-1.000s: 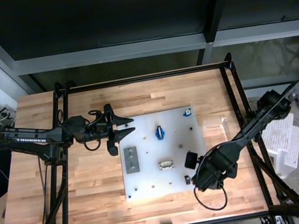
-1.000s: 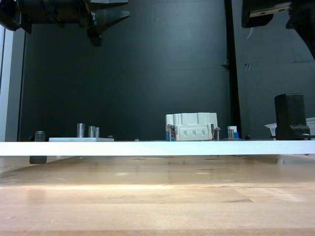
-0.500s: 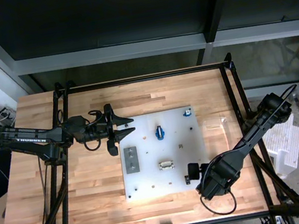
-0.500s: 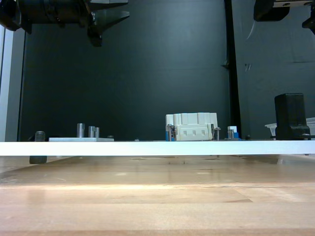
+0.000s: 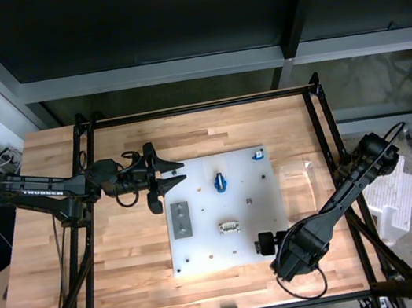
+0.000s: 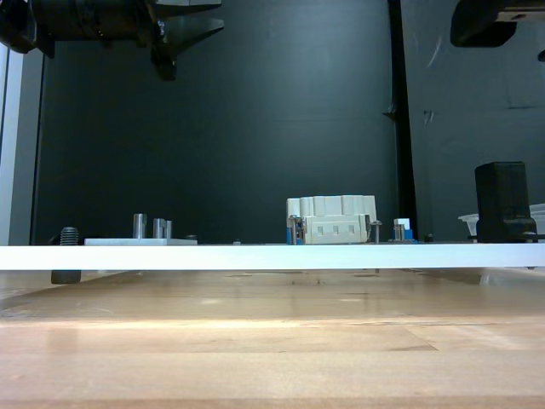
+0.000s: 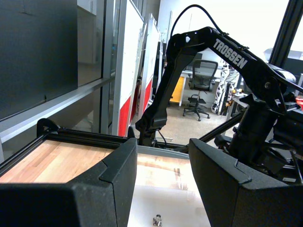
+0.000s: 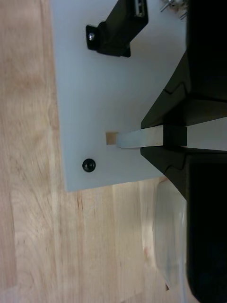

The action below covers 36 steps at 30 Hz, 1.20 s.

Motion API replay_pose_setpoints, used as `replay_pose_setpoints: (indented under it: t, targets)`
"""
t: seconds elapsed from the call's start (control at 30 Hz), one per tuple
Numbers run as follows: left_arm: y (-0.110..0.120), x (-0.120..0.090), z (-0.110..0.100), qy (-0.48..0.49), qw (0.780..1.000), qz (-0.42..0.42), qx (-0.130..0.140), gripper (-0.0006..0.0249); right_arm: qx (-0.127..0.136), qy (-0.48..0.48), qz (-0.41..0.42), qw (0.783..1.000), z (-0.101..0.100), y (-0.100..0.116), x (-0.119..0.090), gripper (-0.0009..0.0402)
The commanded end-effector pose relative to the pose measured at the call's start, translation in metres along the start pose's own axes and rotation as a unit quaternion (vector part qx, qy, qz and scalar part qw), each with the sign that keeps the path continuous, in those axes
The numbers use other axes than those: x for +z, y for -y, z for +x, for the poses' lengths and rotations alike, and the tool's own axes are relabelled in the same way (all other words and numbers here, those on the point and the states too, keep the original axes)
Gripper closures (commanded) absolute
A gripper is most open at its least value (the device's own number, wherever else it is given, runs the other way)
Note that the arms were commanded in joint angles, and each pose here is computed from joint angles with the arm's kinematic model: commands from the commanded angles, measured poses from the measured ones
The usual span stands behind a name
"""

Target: Pick the 16mm bar and install on taskboard

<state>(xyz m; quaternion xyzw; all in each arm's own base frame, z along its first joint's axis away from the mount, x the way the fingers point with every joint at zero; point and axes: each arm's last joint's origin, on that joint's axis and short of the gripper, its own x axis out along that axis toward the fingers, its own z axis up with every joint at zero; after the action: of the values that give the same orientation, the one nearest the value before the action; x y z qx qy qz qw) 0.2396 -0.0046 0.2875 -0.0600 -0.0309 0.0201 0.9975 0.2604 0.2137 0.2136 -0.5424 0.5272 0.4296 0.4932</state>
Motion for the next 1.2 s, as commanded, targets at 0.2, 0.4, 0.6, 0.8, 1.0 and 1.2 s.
replay_pose_setpoints:
  t: [0.2, 0.4, 0.6, 0.8, 1.0, 1.2]
  targets:
    - [0.0000, 0.0002, 0.0000, 0.001, 1.000, 0.000, 0.000, 0.0095, 0.002, -0.003, -0.016, 1.000, 0.0077, 0.0022, 0.0046, 0.0393]
    - [0.0000, 0.0002, 0.0000, 0.000, 1.000, 0.000, 0.000, 0.0095, 0.000, -0.002, -0.027, 1.000, 0.0077, 0.0026, 0.0050, 0.0393]
    - [0.0000, 0.0002, 0.0000, 0.000, 1.000, 0.000, 0.000, 0.0095, -0.004, 0.001, -0.041, 0.999, 0.0078, 0.0033, 0.0055, 0.0394]
    - [0.0000, 0.0002, 0.0000, 0.001, 1.000, 0.000, 0.000, 0.0095, -0.006, 0.002, -0.041, 0.999, 0.0091, 0.0032, 0.0058, 0.0394]
    - [0.0000, 0.0002, 0.0000, 0.000, 1.000, 0.000, 0.000, 0.0095, -0.003, 0.000, -0.042, 0.999, 0.0109, 0.0024, 0.0053, 0.0394]
    - [-0.0001, 0.0002, 0.0000, 0.000, 1.000, 0.000, 0.000, 0.0095, -0.001, -0.001, -0.042, 0.999, 0.0124, 0.0017, 0.0050, 0.0394]
